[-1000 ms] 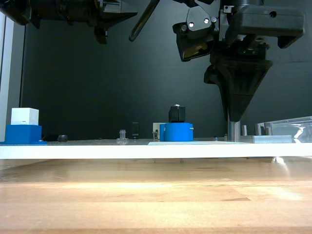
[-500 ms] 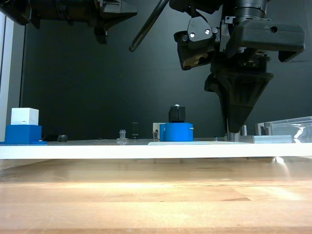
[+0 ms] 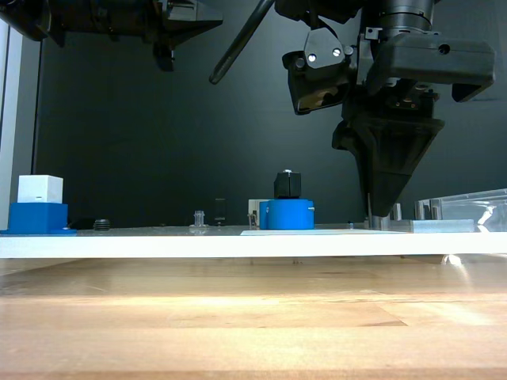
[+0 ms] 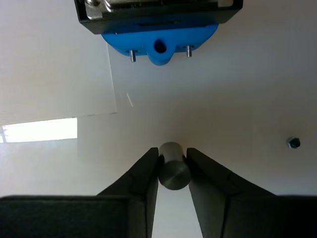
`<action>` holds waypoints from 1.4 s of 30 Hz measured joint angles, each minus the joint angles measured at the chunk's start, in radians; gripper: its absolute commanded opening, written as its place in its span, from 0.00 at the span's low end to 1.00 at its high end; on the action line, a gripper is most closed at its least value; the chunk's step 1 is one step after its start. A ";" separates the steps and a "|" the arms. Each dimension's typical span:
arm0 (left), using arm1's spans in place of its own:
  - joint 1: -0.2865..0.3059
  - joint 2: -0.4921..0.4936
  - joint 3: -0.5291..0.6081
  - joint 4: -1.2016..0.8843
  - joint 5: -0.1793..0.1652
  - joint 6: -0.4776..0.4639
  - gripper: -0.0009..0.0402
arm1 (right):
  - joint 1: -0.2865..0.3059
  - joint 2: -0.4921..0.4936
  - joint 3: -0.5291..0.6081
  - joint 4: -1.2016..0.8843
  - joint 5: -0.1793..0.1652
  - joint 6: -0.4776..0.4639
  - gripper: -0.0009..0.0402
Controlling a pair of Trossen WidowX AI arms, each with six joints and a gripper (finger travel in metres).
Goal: Pick the 16mm cylinder and install on the taskboard
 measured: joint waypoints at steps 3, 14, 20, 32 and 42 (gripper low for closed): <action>0.000 0.000 0.000 0.000 0.000 0.000 0.02 | 0.000 -0.001 0.000 0.002 0.000 0.000 0.36; 0.000 0.000 0.000 0.000 0.000 0.000 0.02 | -0.002 -0.043 0.000 -0.014 -0.005 -0.043 0.49; 0.000 0.000 0.000 0.000 0.000 0.000 0.02 | -0.027 -0.139 0.001 -0.027 -0.002 -0.077 0.49; 0.000 0.000 0.000 0.000 0.000 0.000 0.02 | -0.182 -0.390 0.001 -0.037 0.027 -0.199 0.46; 0.000 0.000 0.000 0.000 0.000 0.000 0.02 | -0.300 -0.515 0.000 0.073 0.026 -0.364 0.20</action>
